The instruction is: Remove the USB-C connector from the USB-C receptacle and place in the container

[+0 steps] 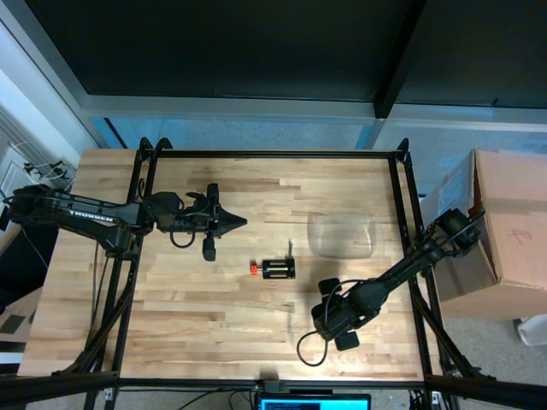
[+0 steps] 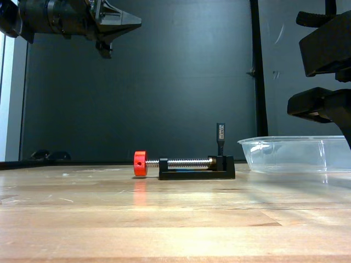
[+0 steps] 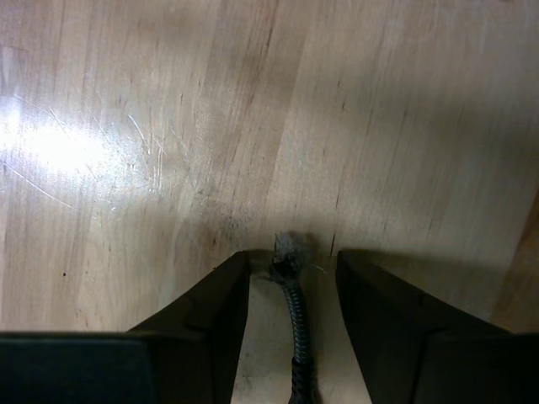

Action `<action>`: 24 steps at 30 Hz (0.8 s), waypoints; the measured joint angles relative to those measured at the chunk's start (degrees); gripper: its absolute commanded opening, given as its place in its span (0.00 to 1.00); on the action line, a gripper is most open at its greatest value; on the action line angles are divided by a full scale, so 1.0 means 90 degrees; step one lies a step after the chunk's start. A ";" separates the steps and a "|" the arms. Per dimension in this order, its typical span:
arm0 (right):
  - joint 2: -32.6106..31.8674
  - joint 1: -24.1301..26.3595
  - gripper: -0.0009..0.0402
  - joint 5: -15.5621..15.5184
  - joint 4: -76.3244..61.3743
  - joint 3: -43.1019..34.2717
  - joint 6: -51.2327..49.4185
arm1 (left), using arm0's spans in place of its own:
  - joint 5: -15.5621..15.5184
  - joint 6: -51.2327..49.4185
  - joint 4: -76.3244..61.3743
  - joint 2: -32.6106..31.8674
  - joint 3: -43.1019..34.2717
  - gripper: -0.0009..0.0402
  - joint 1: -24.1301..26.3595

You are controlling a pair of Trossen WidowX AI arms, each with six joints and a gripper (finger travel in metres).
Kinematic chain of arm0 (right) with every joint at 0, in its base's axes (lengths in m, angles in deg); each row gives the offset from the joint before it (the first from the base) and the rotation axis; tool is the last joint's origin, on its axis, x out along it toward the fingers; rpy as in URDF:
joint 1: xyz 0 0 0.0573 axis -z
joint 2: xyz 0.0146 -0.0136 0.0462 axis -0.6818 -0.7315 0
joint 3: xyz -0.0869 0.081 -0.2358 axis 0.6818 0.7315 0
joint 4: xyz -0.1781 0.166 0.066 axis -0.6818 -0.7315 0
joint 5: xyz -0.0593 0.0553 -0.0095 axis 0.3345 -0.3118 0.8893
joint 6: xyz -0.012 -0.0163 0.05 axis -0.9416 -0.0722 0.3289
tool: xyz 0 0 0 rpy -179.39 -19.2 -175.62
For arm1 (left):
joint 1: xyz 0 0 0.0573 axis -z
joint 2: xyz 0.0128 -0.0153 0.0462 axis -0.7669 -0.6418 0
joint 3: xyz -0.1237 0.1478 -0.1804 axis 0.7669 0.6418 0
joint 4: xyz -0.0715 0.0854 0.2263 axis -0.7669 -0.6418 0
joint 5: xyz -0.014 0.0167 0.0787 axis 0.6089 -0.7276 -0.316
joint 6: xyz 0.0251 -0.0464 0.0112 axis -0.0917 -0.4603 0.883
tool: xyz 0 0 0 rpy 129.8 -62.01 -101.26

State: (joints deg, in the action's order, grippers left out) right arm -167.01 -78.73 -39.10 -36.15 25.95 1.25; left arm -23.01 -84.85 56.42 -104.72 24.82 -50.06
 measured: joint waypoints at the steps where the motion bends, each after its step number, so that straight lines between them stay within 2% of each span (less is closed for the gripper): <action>1: 0.0000 0.0000 0.25 0.0000 0.0002 0.0000 0.0000 | 0.0000 0.0002 0.0000 0.0000 0.0002 0.02 0.0000; 9: 0.0002 0.0002 0.01 0.0000 0.0002 0.0000 0.0002 | 0.0000 0.0000 0.0000 0.0000 0.0000 0.02 0.0000; 12: 0.0022 0.0002 0.04 0.0000 0.0002 0.0000 0.0022 | 0.0000 0.0002 0.0002 0.0002 0.0002 0.02 0.0000; 24: 0.0432 0.0087 0.02 -0.0002 -0.0838 -0.0393 0.0051 | 0.0000 0.0000 0.0000 0.0002 0.0002 0.02 0.0000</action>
